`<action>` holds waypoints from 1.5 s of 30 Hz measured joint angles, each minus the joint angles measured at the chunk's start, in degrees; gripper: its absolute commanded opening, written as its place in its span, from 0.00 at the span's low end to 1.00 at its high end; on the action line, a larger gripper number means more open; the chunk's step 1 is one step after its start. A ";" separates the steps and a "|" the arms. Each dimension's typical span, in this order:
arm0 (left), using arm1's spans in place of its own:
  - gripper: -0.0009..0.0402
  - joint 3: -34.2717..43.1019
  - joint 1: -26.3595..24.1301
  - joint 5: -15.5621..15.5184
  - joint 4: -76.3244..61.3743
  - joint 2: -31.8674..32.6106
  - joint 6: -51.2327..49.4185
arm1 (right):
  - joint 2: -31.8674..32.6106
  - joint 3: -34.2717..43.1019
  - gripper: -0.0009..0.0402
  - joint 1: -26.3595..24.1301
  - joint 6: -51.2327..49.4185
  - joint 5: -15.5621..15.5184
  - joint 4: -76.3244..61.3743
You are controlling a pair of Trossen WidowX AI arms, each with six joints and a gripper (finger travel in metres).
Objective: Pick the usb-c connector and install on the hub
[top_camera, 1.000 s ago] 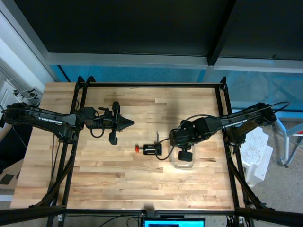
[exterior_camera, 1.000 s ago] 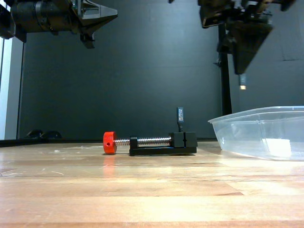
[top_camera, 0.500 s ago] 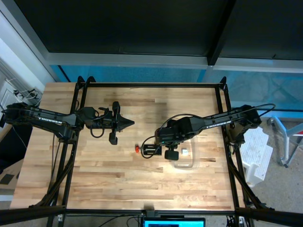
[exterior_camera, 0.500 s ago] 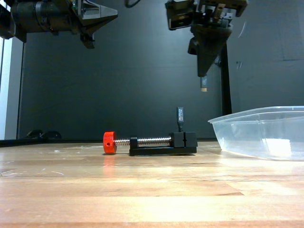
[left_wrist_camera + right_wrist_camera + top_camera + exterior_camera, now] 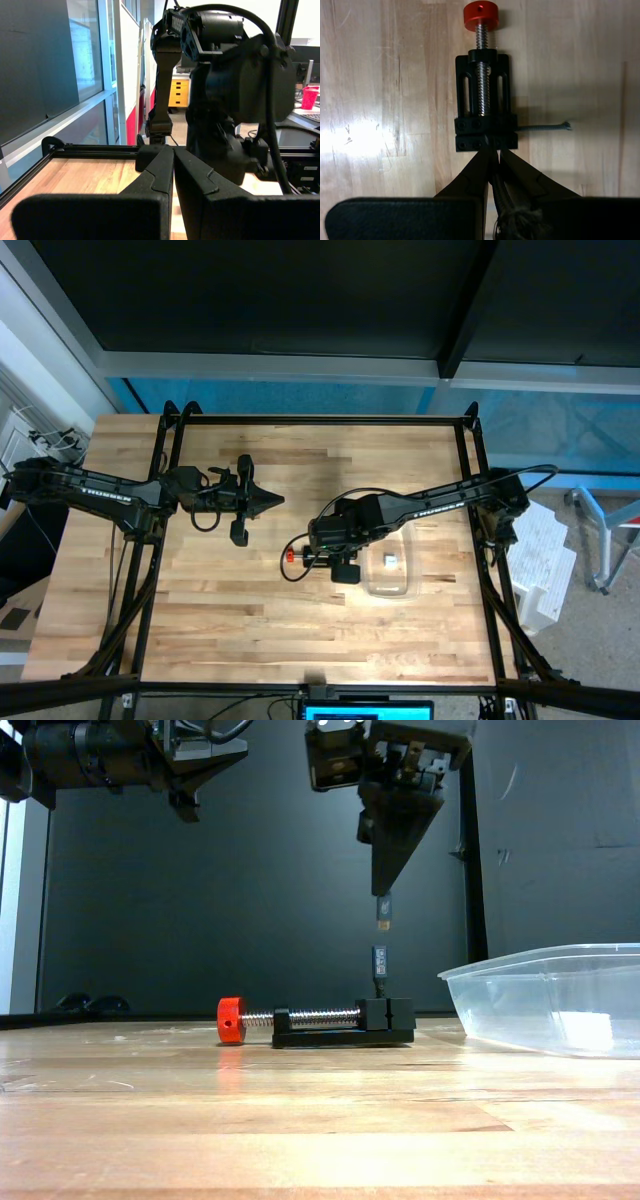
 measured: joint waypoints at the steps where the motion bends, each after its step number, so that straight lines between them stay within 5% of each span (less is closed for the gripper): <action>1: 0.02 0.00 0.00 0.02 0.02 0.00 0.00 | 0.33 0.28 0.02 0.00 -0.09 0.02 -0.13; 45: 0.02 0.00 0.00 0.00 0.00 0.02 0.00 | 0.59 -1.57 0.02 -0.55 0.24 0.00 2.10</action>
